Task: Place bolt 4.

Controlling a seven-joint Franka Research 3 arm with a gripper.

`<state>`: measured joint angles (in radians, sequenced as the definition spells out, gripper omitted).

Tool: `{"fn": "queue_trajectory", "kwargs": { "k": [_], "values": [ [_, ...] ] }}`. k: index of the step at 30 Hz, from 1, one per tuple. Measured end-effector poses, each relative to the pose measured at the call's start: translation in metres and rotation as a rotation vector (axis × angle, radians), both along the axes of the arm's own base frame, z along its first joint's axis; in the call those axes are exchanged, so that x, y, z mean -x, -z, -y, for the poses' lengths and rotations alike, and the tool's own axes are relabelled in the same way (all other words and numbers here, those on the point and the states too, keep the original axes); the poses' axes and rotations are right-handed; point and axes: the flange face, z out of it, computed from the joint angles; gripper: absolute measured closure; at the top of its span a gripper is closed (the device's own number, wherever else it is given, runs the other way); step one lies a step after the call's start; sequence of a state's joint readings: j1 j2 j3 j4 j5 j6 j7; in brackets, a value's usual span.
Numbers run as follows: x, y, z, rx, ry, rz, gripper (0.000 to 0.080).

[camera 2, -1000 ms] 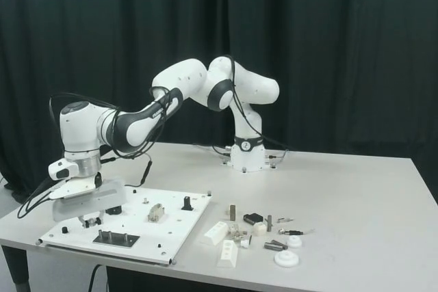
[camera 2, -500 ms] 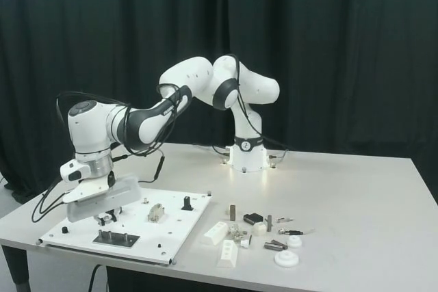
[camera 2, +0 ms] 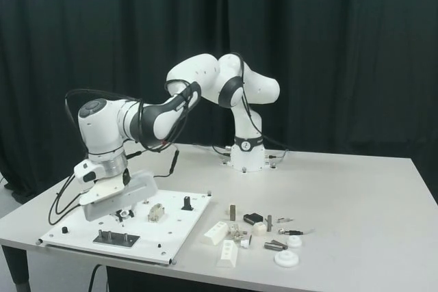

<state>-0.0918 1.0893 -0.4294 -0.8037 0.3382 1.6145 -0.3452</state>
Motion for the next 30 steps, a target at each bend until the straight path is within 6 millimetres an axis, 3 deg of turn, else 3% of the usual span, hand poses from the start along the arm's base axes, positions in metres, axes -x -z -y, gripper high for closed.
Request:
{"fn": "queue_trajectory", "kwargs": {
  "k": [30],
  "values": [
    [0.016, 0.01, -0.081, 0.088, 0.074, -0.271, 0.0578]
  ]
}}
